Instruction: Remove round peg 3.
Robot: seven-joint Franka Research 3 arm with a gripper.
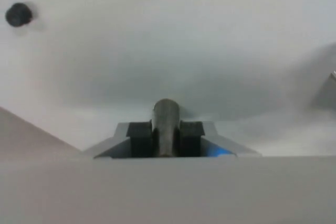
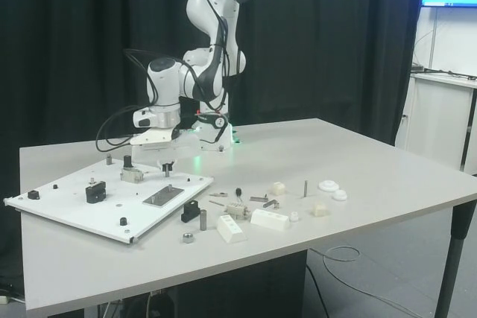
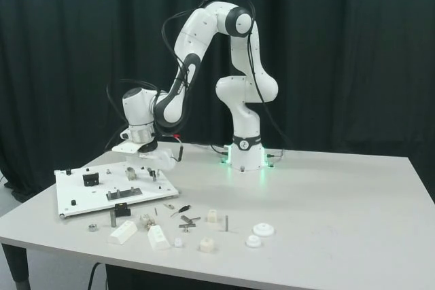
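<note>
In the wrist view my gripper (image 1: 166, 141) is shut on a grey round peg (image 1: 166, 121). The peg stands between the two black fingertips (image 1: 140, 139), and its rounded end shows against the white board (image 1: 157, 35). I cannot tell whether the peg's end touches the board. From the first room view the gripper (image 2: 165, 163) hangs low over the far right part of the white board (image 2: 67, 210). The second room view shows the gripper (image 3: 147, 165) over the board (image 3: 81, 202) near its back edge.
A black knob (image 1: 19, 14) sits on the board away from the peg. Black blocks (image 2: 95, 194) and a grey plate (image 2: 163, 196) are also fixed to the board. Loose white blocks (image 2: 269, 219), gears (image 2: 329, 185) and small pegs (image 2: 305, 188) lie on the grey table (image 2: 387, 161) before the board.
</note>
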